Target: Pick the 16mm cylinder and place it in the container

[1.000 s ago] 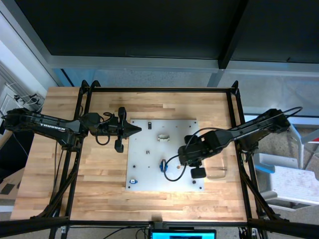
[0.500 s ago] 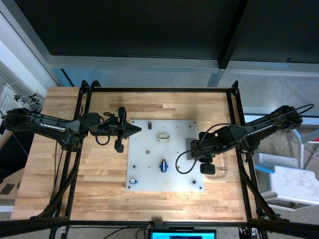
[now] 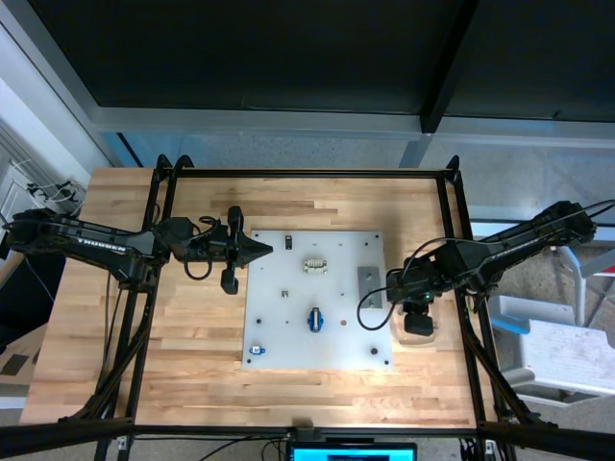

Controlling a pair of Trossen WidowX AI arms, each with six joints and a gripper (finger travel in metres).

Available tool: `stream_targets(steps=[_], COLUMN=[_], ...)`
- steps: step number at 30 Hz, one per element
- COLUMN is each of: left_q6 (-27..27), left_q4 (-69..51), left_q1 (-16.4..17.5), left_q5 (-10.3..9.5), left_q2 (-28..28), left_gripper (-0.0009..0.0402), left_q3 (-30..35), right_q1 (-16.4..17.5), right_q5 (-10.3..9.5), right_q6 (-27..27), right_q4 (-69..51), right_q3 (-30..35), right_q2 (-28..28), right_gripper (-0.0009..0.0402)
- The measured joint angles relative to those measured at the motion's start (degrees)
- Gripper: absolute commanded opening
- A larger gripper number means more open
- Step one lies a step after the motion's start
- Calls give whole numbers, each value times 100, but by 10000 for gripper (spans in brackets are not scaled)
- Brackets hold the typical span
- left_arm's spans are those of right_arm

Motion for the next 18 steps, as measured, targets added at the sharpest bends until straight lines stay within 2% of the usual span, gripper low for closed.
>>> stream_targets(steps=[4,8,12,14,18], left_q6=[2,0,2,2,2], left_q4=[0,0,0,0,0], left_q1=[0,0,0,0,0], left_q5=[0,2,0,0,0], left_q2=[0,0,0,0,0], left_gripper=[0,0,0,0,0], left_q3=[2,2,2,0,0], right_q1=[4,7,13,13,24], right_q5=[-28,-293,-393,-581,-625], right_q6=[208,356,413,424,450], right_q4=[0,11,28,79,153], right_q3=[-214,-409,-568,-664,-802], right_q2=[-72,-87,-87,-87,-87], right_gripper=[4,4,4,4,6])
